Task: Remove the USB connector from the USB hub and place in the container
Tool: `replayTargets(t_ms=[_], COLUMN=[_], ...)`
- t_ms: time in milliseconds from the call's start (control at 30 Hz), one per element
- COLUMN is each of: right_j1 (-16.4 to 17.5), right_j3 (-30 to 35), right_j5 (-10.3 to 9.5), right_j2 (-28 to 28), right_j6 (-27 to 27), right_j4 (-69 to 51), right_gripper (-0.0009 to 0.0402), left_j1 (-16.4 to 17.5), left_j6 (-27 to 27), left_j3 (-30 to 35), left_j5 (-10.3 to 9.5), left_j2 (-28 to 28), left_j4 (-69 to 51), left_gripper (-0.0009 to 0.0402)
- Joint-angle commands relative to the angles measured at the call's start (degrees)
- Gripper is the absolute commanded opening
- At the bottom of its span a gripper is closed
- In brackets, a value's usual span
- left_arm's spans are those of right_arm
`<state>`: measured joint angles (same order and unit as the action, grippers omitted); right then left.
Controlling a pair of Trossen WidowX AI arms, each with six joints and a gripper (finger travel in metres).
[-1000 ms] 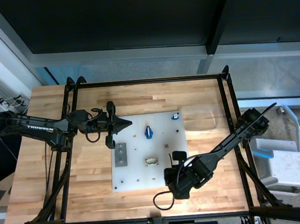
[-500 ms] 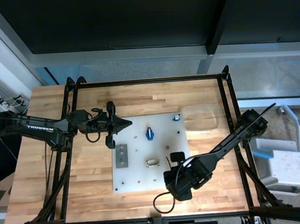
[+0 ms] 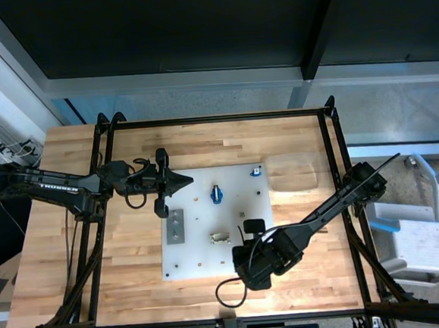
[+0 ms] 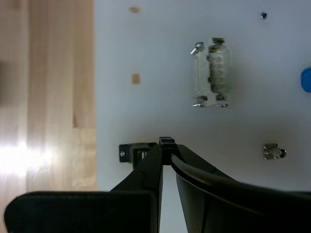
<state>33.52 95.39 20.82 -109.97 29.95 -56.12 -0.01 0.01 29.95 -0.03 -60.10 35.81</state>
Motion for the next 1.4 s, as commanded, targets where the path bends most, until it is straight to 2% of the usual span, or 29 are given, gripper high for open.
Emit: replayTargets(t_ms=[33, 133, 433, 667, 1067, 1400], right_j1=[0.79, 1.29, 1.49, -0.33, -7.96, -17.68], right_j3=[-1.86, -4.46, -10.08, -16.81, -28.24, -35.93], right_j5=[0.61, 1.46, 1.77, 1.86, 1.9, 1.86], right_j2=[1.44, 3.54, 11.41, 19.54, 33.24, 42.53], right_j6=[2.69, 4.48, 7.1, 7.98, 8.39, 8.83], right_j4=[0.22, 0.76, 1.03, 1.05, 0.72, 0.13], right_gripper=[0.0, 0.0, 0.0, 0.0, 0.0, 0.0], left_j1=[0.0, 0.0, 0.0, 0.0, 0.0, 0.0], left_j6=[0.0, 0.0, 0.0, 0.0, 0.0, 0.0], left_j3=[0.0, 0.0, 0.0, 0.0, 0.0, 0.0], left_j5=[0.0, 0.0, 0.0, 0.0, 0.0, 0.0], left_j2=[-0.02, 0.0, 0.0, -0.02, -0.02, -0.02], left_j4=[-0.02, 0.04, 0.04, -0.87, -1.11, -1.14], left_gripper=[0.0001, 0.0001, 0.0001, 0.0, 0.0001, 0.0])
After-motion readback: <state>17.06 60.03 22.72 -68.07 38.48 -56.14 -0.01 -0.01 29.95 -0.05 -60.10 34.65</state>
